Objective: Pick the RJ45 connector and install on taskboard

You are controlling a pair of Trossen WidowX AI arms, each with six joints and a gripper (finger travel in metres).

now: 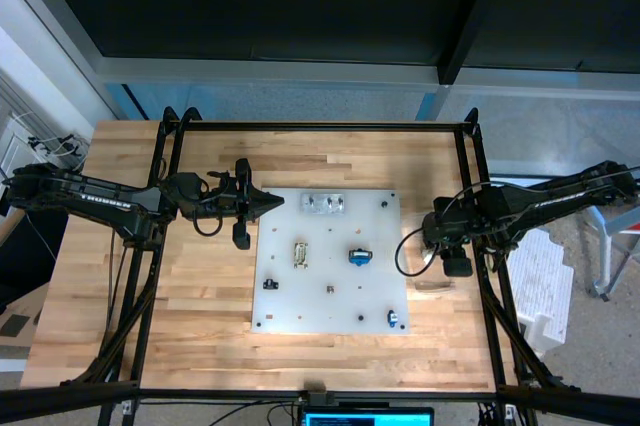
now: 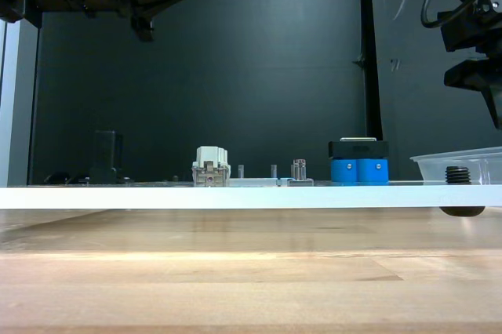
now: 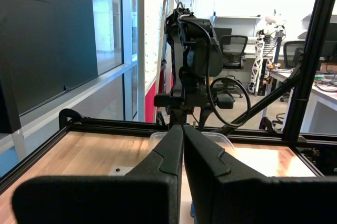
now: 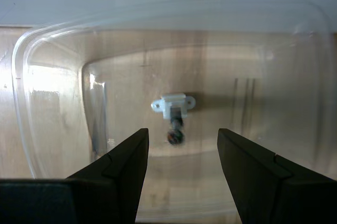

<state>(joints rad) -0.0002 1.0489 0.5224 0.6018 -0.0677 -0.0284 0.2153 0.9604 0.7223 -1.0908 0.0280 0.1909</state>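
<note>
Holding RJ45 connector [image 4: 172, 105] — clear tray [image 4: 21, 77], right gripper [image 4: 182, 135] above, left gripper [image 1: 274, 203] over taskboard [image 1: 300, 301].

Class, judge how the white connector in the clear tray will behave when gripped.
Probably light and stiff: RJ45 connector is tiny plastic, dwarfed by the open right gripper above it. It may skid on the smooth tray. Left gripper hangs shut by the taskboard edge.
</note>
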